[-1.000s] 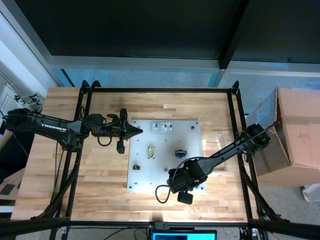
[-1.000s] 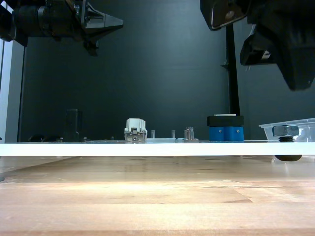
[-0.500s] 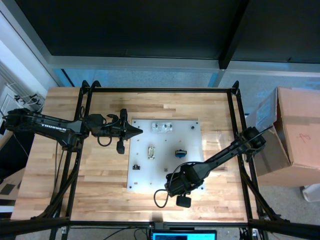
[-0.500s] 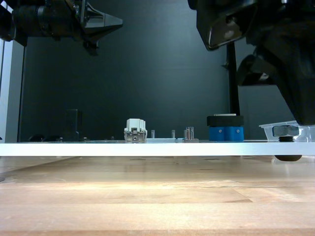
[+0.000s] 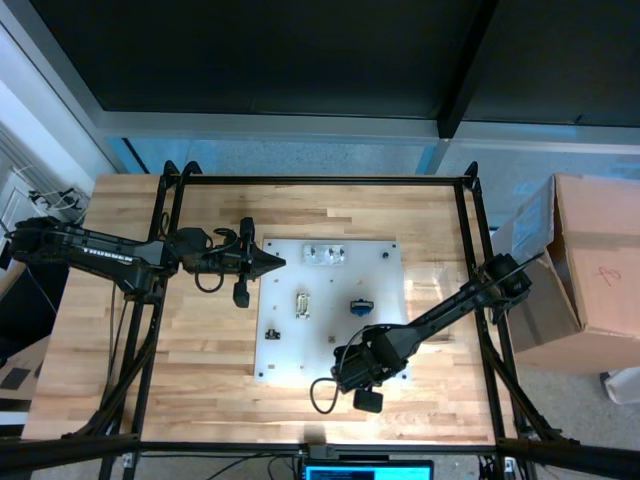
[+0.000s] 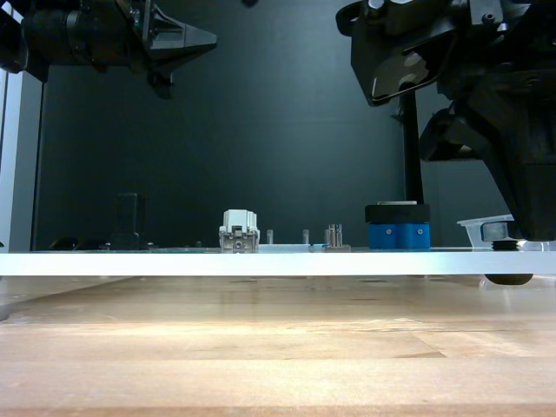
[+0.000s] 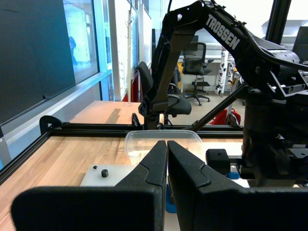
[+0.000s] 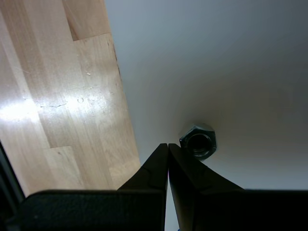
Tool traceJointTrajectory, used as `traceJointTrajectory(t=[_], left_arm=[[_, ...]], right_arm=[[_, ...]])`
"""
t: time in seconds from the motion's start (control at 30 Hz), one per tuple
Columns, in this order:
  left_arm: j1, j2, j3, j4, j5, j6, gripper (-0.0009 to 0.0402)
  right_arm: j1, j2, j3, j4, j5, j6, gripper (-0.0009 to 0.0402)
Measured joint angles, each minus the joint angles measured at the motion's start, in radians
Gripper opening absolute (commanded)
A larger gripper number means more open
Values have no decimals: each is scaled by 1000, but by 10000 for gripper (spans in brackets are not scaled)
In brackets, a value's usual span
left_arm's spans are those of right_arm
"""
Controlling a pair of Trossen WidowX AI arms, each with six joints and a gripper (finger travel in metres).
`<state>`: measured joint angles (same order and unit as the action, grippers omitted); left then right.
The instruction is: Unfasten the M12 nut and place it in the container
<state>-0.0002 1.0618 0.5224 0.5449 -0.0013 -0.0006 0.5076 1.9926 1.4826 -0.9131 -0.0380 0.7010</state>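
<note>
Pale butcher-block wood makes up the table (image 5: pixel 200 340), ringed by a black metal frame. A white task board (image 5: pixel 375 275) lies at its middle. Dark panels close off the far side, and the left wrist view shows windows and office chairs (image 7: pixel 199 72) beyond the table. A cardboard box (image 5: pixel 590 270) stands off the table's right edge.

The board carries a white connector block (image 6: pixel 239 234) and a blue block with a black cap (image 6: pixel 397 226).

The unfastening looks barely begun. The silver M12 nut (image 8: pixel 198 141) sits on the white board near its near right edge. In the low view it rests on top of its black stud (image 6: pixel 504 247), half hidden behind the right arm. How far it has been turned up the threads cannot be told.

The right gripper (image 8: pixel 167 144) hangs above that corner, pointing down. Its fingers are pressed together with nothing between them, and the tips are just beside the nut rather than around it.

The clear container (image 7: pixel 139 144) stands at the board's right side, and nothing can be seen in it.

What remains is nearly everything:
- The pincer has to spread and close on the nut's flats.
- It then has to spin the nut off the stud and lift it clear.
- Finally it has to carry the nut to the container and let it go there.

The left gripper (image 7: pixel 167 142) is held high, just off the board's far left edge and pointing right. Its fingers are closed on nothing.
</note>
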Motion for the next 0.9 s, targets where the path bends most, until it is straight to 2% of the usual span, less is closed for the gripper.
traceJointTrajectory(t=[0.6,0.63,0.67,0.73,0.77,0.8,0.83,0.9], left_arm=[[0,0,0,0,0,0,0],[0,0,0,0,0,0,0],[0,0,0,0,0,0,0],[0,0,0,0,0,0,0],[0,0,0,0,0,0,0],[0,0,0,0,0,0,0],[0,0,0,0,0,0,0],[0,0,0,0,0,0,0]], right_arm=[[-1,-4,-2,-31,20,-3,0],[-2,-6,-2,-35,35,-15,0],[-2,-10,-2,-55,85,-13,0],[2,-23,7,-135,263,29,0],[0,-31,14,-167,316,37,0],[-2,-39,21,-187,349,39,0],[-3,-47,26,-201,359,39,0],[2,-54,27,-206,341,46,0]])
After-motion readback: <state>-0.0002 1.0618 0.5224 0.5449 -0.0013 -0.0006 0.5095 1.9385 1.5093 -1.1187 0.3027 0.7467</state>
